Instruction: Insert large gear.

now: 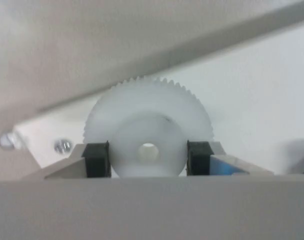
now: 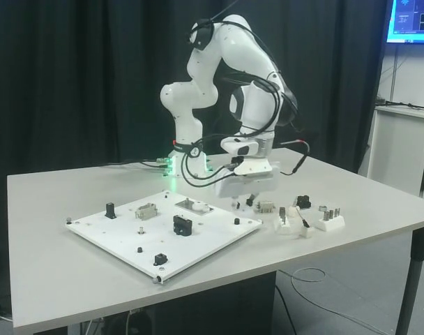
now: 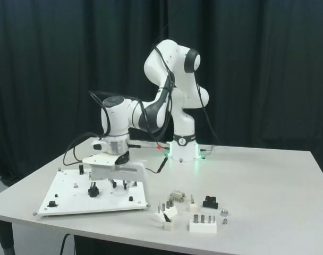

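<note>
**Gear picked up, not yet put in**

Wrist view: The pincer [image 1: 148, 159] is pinching the large gear [image 1: 148, 131]. Its two black fingertips [image 1: 96, 159] press on each side of the gear's middle hub. The gear is white, with small teeth all round and a hole in the middle. Under it lies the white board [image 1: 252, 95]. No peg shows in the hole, so I think the gear is held but not yet put in.

First room view: The pincer [image 2: 241, 202] hangs low over the far side of the board [image 2: 198, 241], which lies on the grey tabletop [image 2: 72, 272]. The gear is too small to see here.

Second room view: Small white holders [image 3: 203, 226] stand on the tabletop beside the board [image 3: 71, 204]. Little grey pins stick up in them.
</note>
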`<state>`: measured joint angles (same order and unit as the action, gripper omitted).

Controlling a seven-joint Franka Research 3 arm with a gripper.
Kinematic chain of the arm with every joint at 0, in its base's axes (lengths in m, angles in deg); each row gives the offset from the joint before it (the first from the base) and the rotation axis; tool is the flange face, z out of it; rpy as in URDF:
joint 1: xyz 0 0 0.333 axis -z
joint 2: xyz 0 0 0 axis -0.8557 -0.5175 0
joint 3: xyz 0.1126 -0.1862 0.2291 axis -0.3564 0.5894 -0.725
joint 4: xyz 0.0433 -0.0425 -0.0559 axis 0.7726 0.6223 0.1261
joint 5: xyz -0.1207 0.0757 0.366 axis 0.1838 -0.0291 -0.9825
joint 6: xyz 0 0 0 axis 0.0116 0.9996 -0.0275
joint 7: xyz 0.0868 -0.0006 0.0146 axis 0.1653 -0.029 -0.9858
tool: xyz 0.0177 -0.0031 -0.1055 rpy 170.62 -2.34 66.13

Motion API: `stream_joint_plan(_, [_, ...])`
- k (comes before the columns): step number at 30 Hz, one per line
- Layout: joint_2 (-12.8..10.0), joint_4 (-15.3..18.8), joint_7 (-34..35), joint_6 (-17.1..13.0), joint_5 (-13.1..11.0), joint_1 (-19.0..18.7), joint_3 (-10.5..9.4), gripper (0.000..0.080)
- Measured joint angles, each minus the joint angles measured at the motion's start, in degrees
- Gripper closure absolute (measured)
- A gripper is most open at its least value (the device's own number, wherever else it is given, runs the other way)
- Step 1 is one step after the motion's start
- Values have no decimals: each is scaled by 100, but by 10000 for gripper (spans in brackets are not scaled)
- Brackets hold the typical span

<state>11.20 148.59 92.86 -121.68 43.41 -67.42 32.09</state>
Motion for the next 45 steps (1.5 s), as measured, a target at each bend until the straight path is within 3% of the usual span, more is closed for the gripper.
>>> stream_joint_plan(19, [710, 1065, -514, -449, 352, 88, 15, 472])
stream_joint_plan(45, [1647, 2738, -2185, -1825, 363, 102, 431, 472])
